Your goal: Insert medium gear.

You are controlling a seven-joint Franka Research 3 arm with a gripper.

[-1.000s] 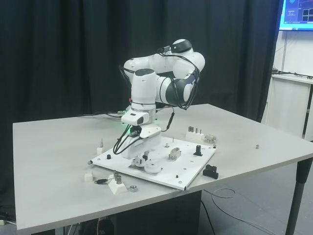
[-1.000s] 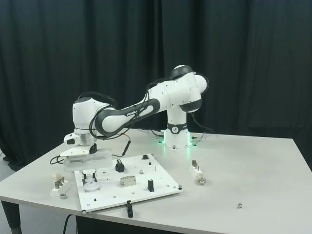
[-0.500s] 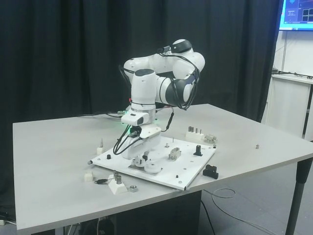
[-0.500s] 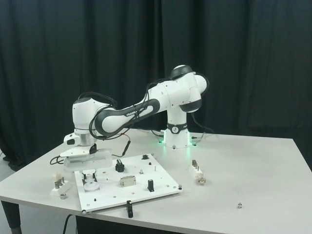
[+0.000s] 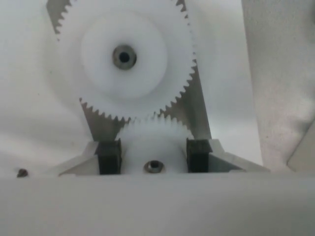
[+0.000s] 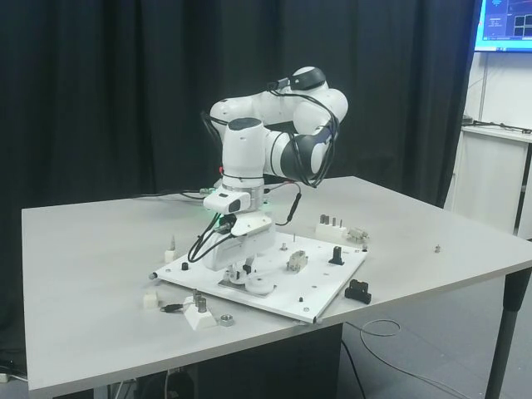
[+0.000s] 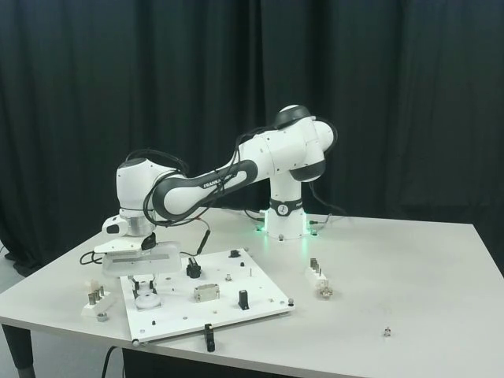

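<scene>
Wrist view: the pincer [image 5: 153, 156] has its black pads on either side of the medium gear [image 5: 154, 142], whose teeth mesh with the large gear [image 5: 124, 59].

First room view: the pincer [image 6: 242, 271] hangs low over the board [image 6: 324, 278] on the counter [image 6: 91, 249].

Second room view: the arm [image 7: 236, 169] reaches over the board's gears [image 7: 146, 299].

The table [image 6: 100, 249] and arm [image 7: 236, 169] are seen from opposite sides by both distant room views; the white board [image 5: 29, 98] is viewed closely from above by the wrist view.
</scene>
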